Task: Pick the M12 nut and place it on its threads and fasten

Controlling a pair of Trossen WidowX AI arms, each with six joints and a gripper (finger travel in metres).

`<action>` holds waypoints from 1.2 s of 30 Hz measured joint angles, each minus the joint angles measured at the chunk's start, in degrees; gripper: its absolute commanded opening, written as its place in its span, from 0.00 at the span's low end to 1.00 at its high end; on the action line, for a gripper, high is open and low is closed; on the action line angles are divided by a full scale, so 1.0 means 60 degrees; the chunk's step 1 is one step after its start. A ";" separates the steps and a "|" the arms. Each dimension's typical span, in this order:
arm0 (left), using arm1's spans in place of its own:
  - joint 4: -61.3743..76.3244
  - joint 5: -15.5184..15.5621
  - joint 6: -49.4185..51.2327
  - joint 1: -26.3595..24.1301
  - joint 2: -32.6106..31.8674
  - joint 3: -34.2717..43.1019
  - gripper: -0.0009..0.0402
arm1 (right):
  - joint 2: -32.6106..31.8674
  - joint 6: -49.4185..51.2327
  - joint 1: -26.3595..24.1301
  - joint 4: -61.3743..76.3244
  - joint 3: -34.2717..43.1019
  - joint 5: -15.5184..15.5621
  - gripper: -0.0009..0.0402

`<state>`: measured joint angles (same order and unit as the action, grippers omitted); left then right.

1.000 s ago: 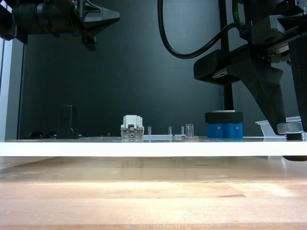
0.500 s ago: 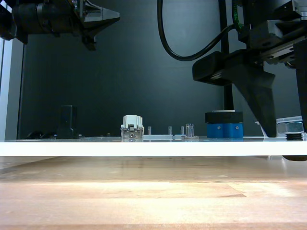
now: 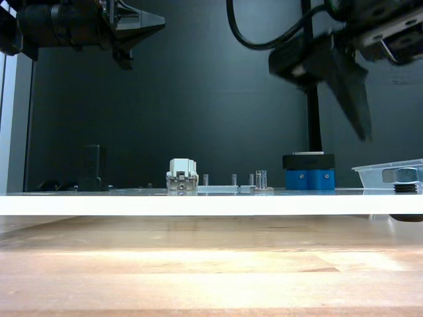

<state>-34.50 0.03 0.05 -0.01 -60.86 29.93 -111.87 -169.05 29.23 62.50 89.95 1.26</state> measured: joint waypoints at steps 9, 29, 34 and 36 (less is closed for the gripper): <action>-0.0004 0.0000 -0.0004 0.0000 0.0004 0.0004 0.02 | 0.0477 1.0320 -0.0004 0.1767 0.0004 -0.0765 0.56; 0.0000 -0.0004 -0.0004 0.0000 0.0004 0.0000 0.02 | 0.0470 2.0673 0.0087 0.0616 0.0007 0.0769 0.56; 0.0000 -0.0004 -0.0004 0.0000 0.0000 0.0000 0.02 | 0.0455 2.1704 0.0102 0.0073 0.0007 0.0623 0.54; -0.0004 0.0000 -0.0004 0.0000 0.0000 0.0004 0.02 | 0.0441 2.1806 0.0124 -0.0069 0.0007 0.0197 0.48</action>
